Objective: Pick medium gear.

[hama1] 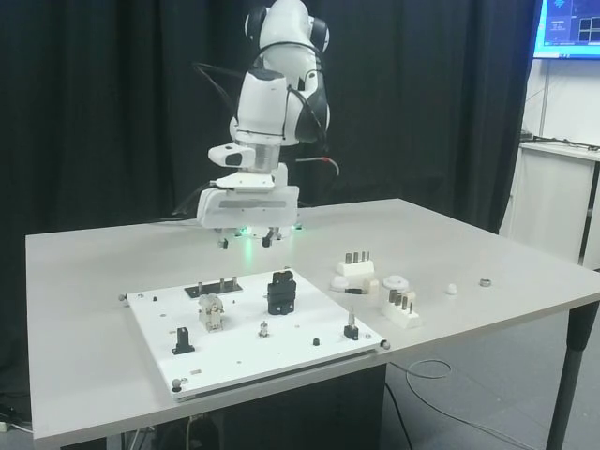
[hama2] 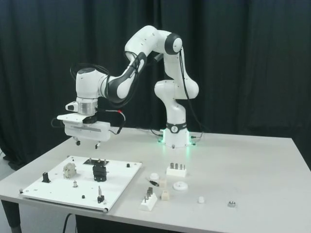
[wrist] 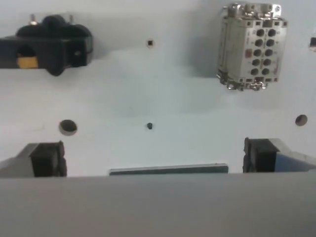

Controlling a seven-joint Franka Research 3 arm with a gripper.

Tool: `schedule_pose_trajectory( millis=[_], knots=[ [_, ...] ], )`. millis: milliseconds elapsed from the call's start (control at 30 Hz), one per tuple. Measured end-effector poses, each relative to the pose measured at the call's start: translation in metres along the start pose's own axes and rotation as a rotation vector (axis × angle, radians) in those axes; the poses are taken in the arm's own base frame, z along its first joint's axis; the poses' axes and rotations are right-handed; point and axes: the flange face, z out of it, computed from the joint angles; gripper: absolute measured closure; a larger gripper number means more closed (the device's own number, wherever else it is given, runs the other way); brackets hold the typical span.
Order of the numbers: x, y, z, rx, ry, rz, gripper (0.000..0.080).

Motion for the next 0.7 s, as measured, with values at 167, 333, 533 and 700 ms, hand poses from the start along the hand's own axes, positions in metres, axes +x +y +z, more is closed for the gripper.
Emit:
schedule_pose_trajectory(
  millis=[167,333,533,700],
  knots=[
    [0.0,0.006,0.009,-0.002,0.019,0.01,0.0003],
    [0.002,0.012,0.016,-0.006,0.04,0.017,0.0003],
    [0.005,0.018,0.022,-0.008,0.066,0.019,0.0003],
    [0.008,0.022,0.027,-0.01,0.082,0.022,0.0003]
  ],
)
